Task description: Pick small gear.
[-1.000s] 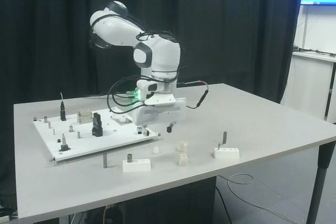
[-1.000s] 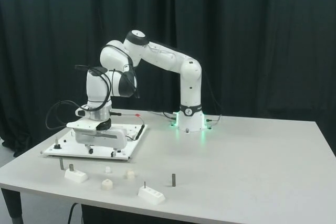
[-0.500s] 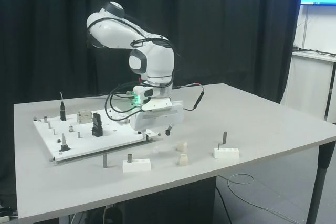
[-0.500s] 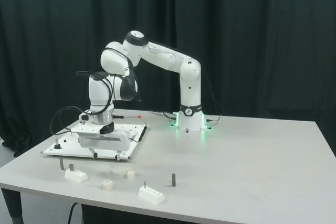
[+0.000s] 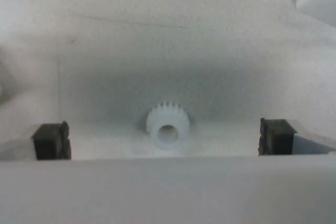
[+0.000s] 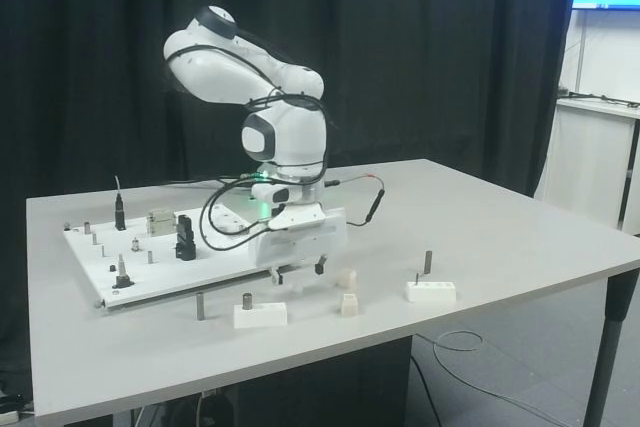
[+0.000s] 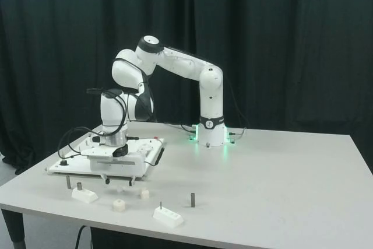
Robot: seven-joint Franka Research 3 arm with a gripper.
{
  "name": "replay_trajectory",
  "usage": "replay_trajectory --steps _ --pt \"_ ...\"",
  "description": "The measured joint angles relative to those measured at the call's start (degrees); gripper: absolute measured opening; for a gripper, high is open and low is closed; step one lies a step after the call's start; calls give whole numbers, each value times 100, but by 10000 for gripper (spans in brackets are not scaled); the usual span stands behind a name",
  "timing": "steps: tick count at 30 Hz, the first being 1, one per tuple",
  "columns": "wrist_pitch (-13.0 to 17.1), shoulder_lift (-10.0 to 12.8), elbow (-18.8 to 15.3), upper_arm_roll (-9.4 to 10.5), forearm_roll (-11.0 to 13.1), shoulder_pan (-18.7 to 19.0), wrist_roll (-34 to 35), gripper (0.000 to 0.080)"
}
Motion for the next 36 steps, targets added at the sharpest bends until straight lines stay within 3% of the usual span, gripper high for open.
replay_trajectory --steps 13,32,34,36 --pt "293 -11 -40 -252 0 27 1 800" --pt "447 -30 -74 -352 0 27 18 800" --pt "448 -30 -74 -353 0 27 21 522" --pt "448 -30 -74 -353 0 27 24 522"
